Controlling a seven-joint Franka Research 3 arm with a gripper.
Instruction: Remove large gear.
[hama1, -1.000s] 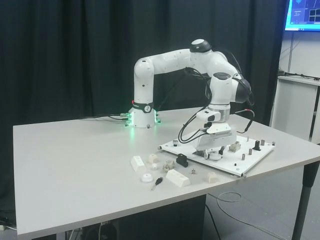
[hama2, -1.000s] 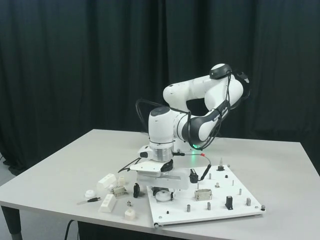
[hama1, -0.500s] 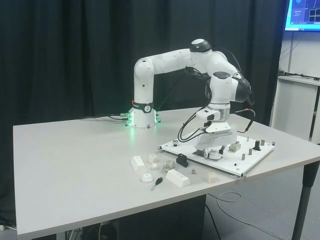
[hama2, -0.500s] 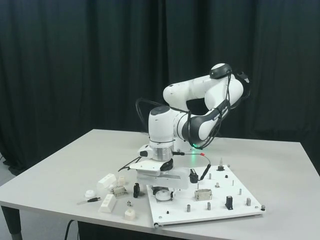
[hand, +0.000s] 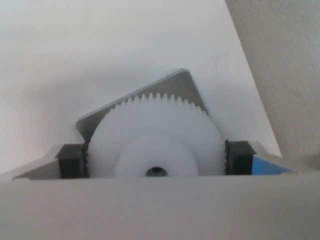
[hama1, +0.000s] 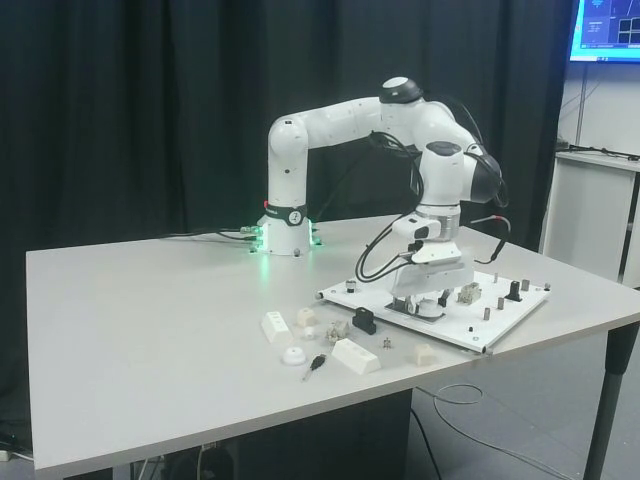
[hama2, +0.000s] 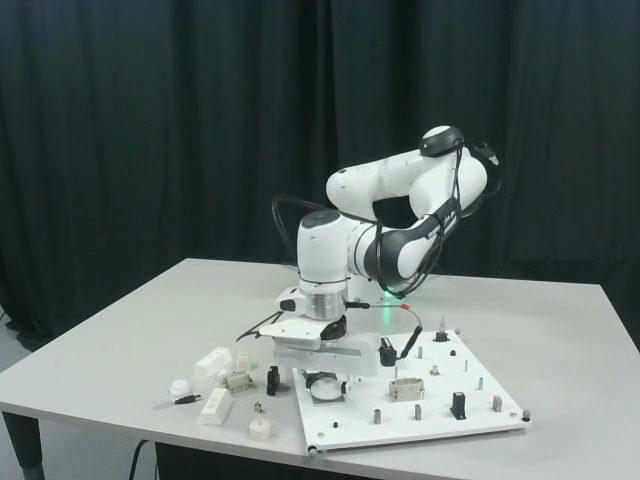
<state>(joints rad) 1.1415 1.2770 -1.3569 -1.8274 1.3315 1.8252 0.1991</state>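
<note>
Both pads (hand: 235, 157) clamp the gear (hand: 156, 137) at opposite rims, directly above the board (hama2: 440, 420); lift straight up

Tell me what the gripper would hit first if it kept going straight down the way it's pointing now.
The gripper points down with the large gear already clamped between its fingers. Straight below lies the white board, probably met first by the gear's underside, though the gap isn't clear.

Robotics lab, black curtains (hama2: 150, 130), grey table (hama1: 150, 310), wall monitor (hama1: 605, 30)
</note>
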